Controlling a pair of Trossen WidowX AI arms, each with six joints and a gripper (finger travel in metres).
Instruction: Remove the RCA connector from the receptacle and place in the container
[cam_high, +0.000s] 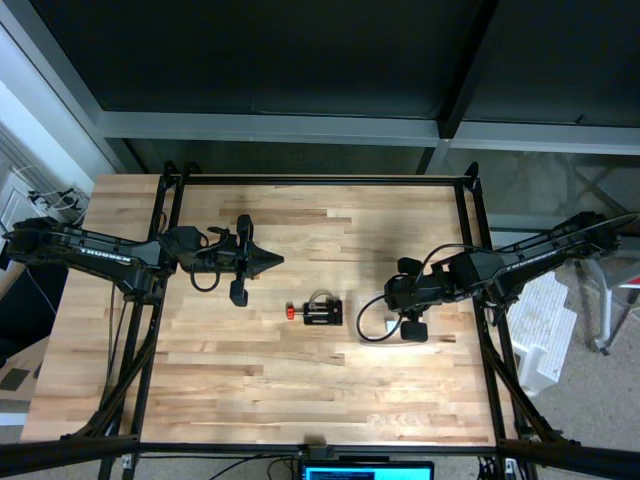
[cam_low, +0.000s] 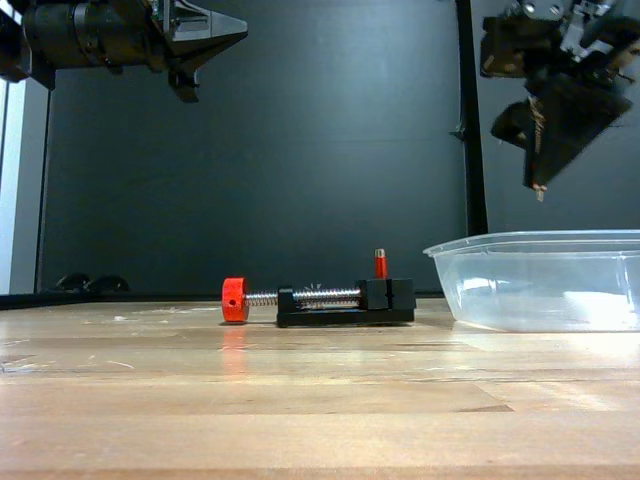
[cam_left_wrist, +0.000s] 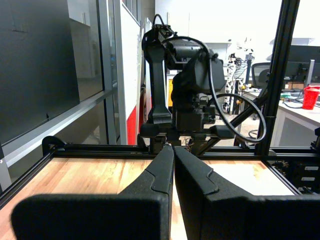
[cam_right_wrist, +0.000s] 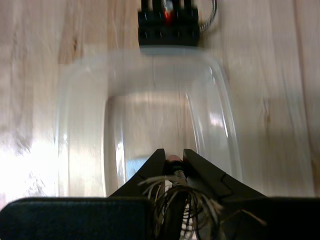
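Right pincer (cam_low: 538, 178) hangs in the air over the tray (cam_low: 500, 285), jaws narrow and pinched on the connector (cam_right_wrist: 173, 159). A small pinkish end shows between the tips, with frayed wire strands behind it. I judge extraction done and release pending. The wrist view looks straight down onto the tray floor, so the drop point is well inside the rim. A release from here should land it in, but from this height it may bounce on the hard plastic. Lowering first looks safer.

Receptacle (cam_low: 345, 300) sits on the counter (cam_low: 300, 400) at 9 o'clock of the tray, just beside it; I can't tell if they touch. A short red stub (cam_low: 380, 264) stands upright on it. I read that as the jack side, not the plug, but can't be sure.

Left pincer (cam_left_wrist: 173, 149) is parked high at roughly 10 o'clock of the receptacle, fingers pressed together, holding nothing. It's well apart from the tray, so no clash risk.
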